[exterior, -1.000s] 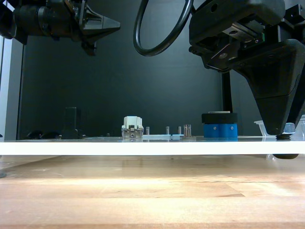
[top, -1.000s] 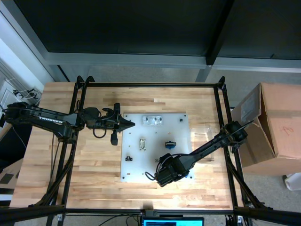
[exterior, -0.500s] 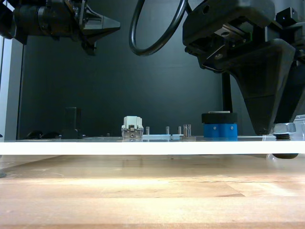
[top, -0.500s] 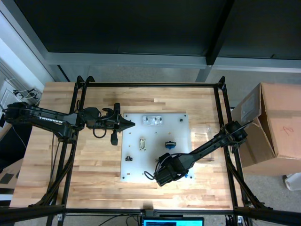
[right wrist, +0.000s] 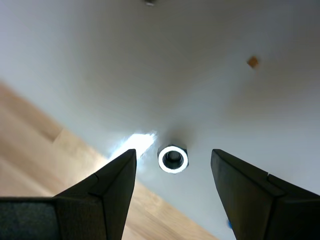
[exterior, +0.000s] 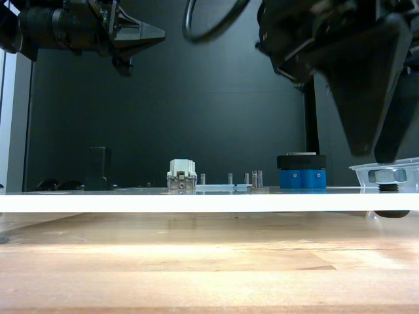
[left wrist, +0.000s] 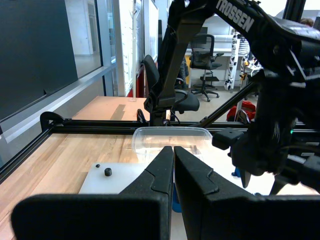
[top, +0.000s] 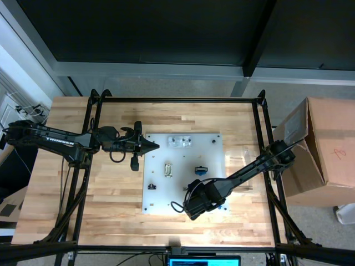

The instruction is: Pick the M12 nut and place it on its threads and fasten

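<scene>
- One nut point(exterior: 391, 175) sits free on its stud point(exterior: 391, 188) at the board's point(top: 161, 194) near right edge
- Right gripper point(exterior: 374, 154) hangs released just above it
- Left gripper point(top: 156, 146) hovers clenched over board's far left corner

I see the board point(top: 161, 197) lying at the middle of the surface point(top: 111, 221). The nut point(exterior: 391, 175) sits on its stud point(exterior: 391, 188) by the board's near right edge, held by nothing. My right tool point(exterior: 373, 156) hangs just above it, fingers spread. The left tool point(top: 152, 146) hovers high over the board's left edge near the far corner, fingers together. The tray point(left wrist: 150, 135) lies off the board's right edge.
</scene>
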